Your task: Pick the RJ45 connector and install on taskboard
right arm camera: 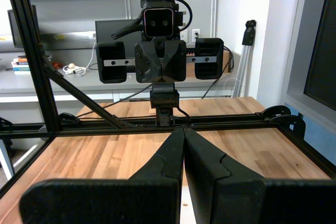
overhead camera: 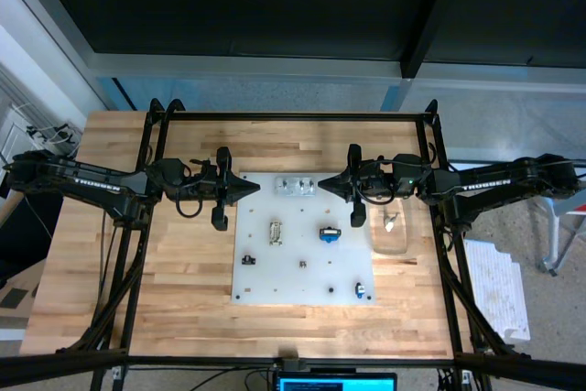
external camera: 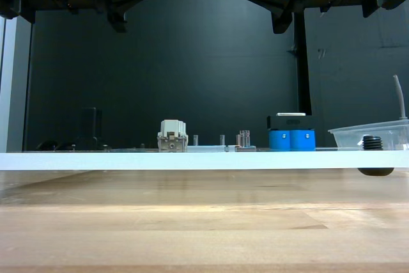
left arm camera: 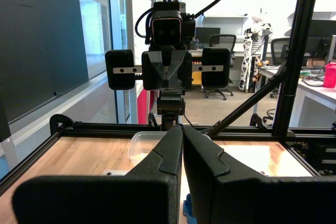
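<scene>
RJ45 connector (overhead camera: 391, 222) lies in clear tray (overhead camera: 377, 241), just right of taskboard (overhead camera: 275, 283). High above it, left gripper (overhead camera: 255, 189) and right gripper (overhead camera: 322, 186) point at each other, fingers pressed together.

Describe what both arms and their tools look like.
The left arm and right arm are matte black, with white TROSSEN lettering on the forearms and looped black cables at the wrists. The left tool, above the taskboard's far-left corner, and the right tool, above its far edge, each taper to two black wedge-shaped fingers.
</scene>
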### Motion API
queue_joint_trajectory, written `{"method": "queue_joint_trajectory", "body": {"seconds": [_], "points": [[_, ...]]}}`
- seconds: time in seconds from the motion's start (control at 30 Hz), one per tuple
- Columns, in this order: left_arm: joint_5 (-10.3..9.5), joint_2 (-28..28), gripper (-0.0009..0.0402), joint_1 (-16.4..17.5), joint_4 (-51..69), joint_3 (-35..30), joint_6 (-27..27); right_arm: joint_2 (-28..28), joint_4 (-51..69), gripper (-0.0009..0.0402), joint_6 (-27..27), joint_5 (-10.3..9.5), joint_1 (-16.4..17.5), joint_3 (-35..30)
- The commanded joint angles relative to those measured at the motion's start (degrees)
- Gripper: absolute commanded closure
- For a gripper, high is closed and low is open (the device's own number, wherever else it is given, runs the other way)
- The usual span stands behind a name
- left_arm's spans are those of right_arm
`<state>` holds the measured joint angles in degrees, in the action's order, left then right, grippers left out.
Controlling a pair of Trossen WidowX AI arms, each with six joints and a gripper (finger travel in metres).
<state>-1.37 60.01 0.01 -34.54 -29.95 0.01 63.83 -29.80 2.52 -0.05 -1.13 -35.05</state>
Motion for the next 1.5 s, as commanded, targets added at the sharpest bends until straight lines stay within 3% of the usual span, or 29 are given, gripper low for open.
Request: {"method": "queue_joint_trajectory", "body": {"seconds": [0.03, 0.7, 1.0, 1.5], "points": [[0.02, 0.0, 0.0393, 0.0, 0.0, 0.0, 0.0, 0.0, 0.0, 0.0393, 0.0, 0.46, 0.0, 0.0], [0.02, 0.0, 0.0393, 0.0, 0.0, 0.0, 0.0, -1.8, 1.9, 0.0393, 1.0, 0.55, 0.0, -0.5], [0.02, 0.0, 0.0393, 0.0, 0.0, 0.0, 0.0, -4.6, 28.3, 0.0393, 0.9, 0.48, 0.0, -7.8], [0.02, 0.0, 0.0393, 0.0, 0.0, 0.0, 0.0, -4.6, 75.7, 0.0393, 1.5, 0.42, 0.3, -24.6]]}}
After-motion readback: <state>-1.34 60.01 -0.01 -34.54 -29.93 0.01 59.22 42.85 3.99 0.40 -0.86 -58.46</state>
